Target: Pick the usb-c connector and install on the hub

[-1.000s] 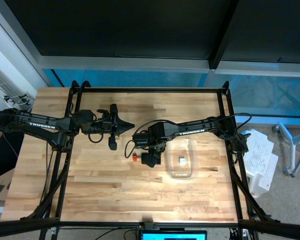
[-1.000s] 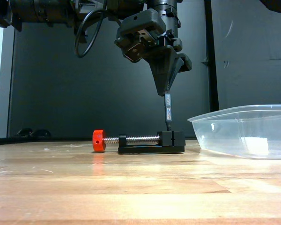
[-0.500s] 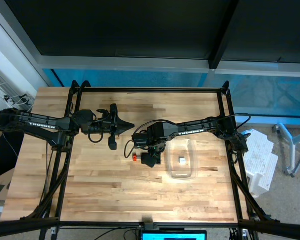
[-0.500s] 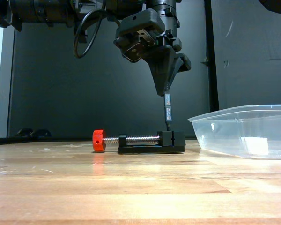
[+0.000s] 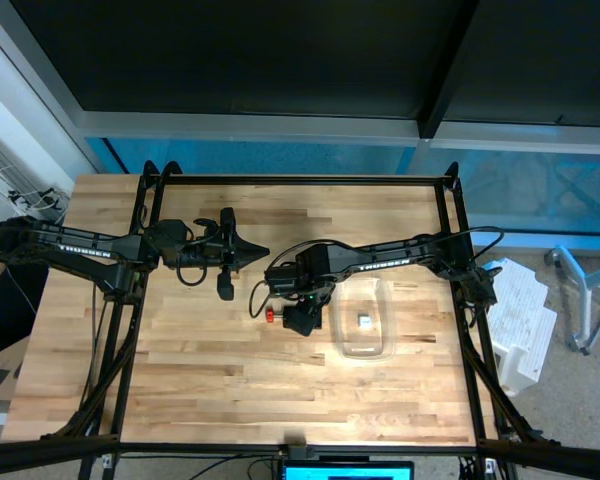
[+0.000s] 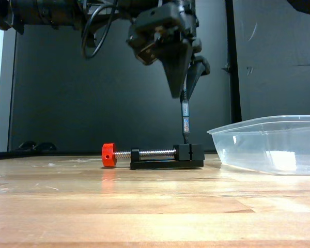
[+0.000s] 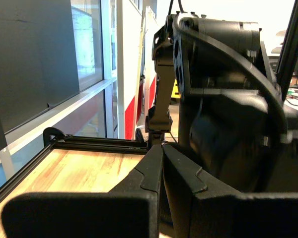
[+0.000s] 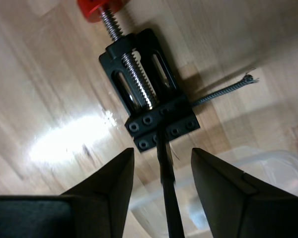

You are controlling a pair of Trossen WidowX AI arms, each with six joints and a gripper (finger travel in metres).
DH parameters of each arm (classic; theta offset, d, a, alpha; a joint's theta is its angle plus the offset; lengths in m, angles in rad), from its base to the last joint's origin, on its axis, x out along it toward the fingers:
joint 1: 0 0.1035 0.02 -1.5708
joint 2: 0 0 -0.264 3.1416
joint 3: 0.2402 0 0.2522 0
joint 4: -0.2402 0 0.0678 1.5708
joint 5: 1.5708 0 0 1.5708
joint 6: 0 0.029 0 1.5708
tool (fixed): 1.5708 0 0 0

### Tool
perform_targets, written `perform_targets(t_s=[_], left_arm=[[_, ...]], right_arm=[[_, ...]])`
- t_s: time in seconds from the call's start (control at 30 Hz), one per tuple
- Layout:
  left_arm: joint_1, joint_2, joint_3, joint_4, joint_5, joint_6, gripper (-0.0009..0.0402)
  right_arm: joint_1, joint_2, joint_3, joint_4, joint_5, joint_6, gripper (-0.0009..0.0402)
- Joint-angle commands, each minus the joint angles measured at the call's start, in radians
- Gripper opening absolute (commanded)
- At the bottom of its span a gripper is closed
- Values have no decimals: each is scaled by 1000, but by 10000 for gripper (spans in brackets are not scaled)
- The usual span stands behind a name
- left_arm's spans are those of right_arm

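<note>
While the slim connector [image 6: 185, 122] stands upright in the black threaded hub [image 6: 165, 154], right gripper [image 6: 181, 96] straddles its top, spread, gripping nothing. Left gripper [image 7: 162, 168] well apart, wedge fingers [image 7: 150, 171] together.

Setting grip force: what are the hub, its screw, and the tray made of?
Hub: matte black body, metal or plastic, can't tell; bright threaded screw looks steel; orange-red knob looks plastic. Tray: clear glossy plastic, see-through. Right gripper open over the upright usb-c connector; left gripper shut, parked over the table, left side.
</note>
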Motion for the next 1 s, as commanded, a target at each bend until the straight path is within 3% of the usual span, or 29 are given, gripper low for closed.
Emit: perform_targets(t_s=[0.03,0.6,1.0], left_arm=[[0,0,0,1,0,0,0],[0,0,0,0,0,0,0],[0,0,0,1,0,0,0]], right_arm=[[2,-26,0,-25,0,-62,180],[5,-174,-98,-46,1,-372,180],[7,-303,-286,111,1,-415,177]])
